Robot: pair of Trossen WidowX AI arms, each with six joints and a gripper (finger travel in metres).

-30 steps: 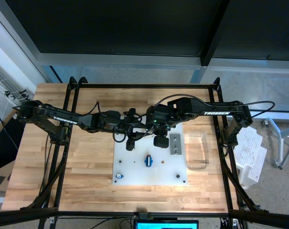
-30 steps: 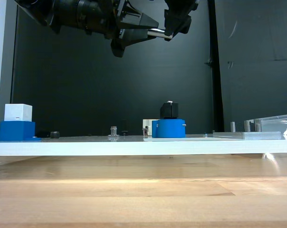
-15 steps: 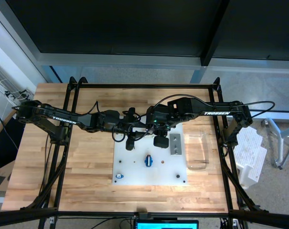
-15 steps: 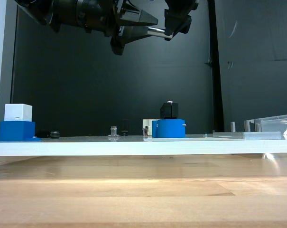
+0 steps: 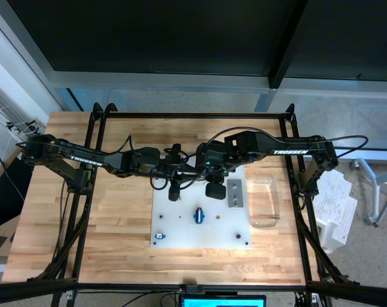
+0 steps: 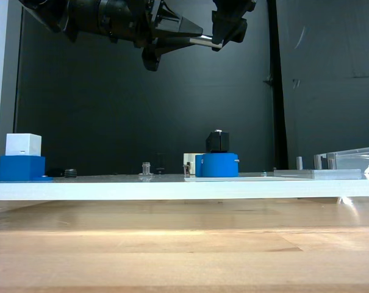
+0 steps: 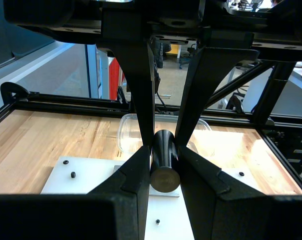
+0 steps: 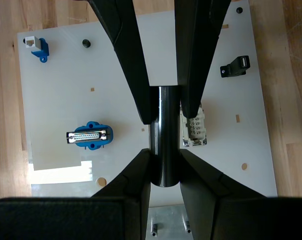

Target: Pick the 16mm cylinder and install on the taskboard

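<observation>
Wooden desk (image 5: 116, 224) beneath, dark wall behind: the 16mm cylinder (image 7: 164, 176) hangs high over the white taskboard (image 8: 56, 100). The jaws of the left gripper (image 7: 164, 150) and of the right gripper (image 8: 164, 152) each clamp it from opposite ends.

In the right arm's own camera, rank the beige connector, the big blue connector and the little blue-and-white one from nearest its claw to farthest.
The right gripper and left gripper both clamp the 16mm cylinder above the taskboard.
1. beige connector, almost beneath the right gripper.
2. big blue connector, across the cylinder, mid-board.
3. blue-and-white connector, at a board corner.
</observation>
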